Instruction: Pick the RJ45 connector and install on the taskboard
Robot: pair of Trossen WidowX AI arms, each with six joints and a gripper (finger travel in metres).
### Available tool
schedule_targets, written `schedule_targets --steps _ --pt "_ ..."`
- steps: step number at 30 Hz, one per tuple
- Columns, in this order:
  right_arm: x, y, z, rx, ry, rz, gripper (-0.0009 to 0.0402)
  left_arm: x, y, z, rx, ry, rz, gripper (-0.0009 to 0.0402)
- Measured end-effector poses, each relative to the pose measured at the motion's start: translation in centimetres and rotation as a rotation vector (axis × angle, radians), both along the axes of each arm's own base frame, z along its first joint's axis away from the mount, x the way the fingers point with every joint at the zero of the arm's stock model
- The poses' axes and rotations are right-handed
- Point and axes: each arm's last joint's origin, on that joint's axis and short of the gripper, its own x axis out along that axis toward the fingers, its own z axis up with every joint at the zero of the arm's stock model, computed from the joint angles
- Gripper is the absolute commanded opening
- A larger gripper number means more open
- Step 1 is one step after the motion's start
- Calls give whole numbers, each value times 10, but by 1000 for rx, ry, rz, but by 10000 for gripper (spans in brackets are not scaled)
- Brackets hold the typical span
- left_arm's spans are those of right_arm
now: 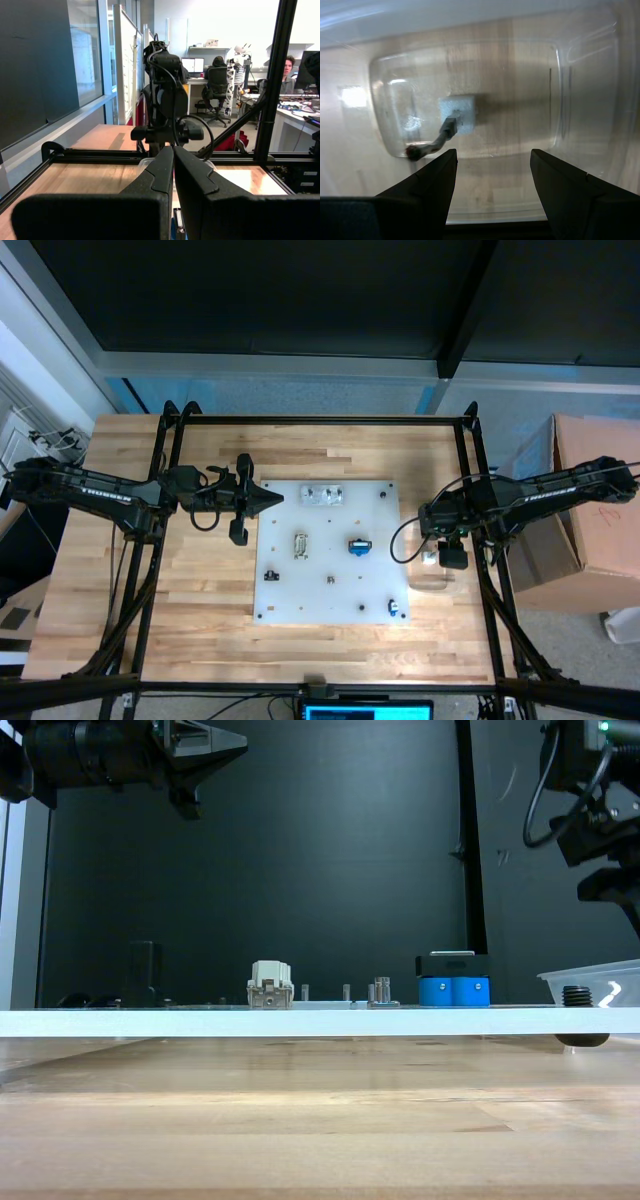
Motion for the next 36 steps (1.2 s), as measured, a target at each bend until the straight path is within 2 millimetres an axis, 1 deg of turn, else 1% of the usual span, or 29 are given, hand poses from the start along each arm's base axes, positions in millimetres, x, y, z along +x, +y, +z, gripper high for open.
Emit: schedule_targets --steps 8,13,17,21,27,30,32,36 --pt "11 3 -8 -5 3 -11 204 0 0 0 0 0 0 1" --pt "16 4 -18 -14 67 -9 198 0 0 0 0 0 0 1" --pt "20 4 -24 -15 104 -8 158 0 0 0 0 0 0 1" --pt "22 5 -27 -17 118 -6 98 0 0 0 0 0 0 1" --pt "22 5 -27 -23 118 -7 -3 0 0 0 0 0 0 1" --pt "22 5 -27 -25 118 -6 6 0 0 0 0 0 0 1" --pt "22 5 -27 -25 115 -7 -1 0 0 0 0 0 0 1" --pt "21 4 -25 -25 114 -8 -1 0 0 0 0 0 0 1"
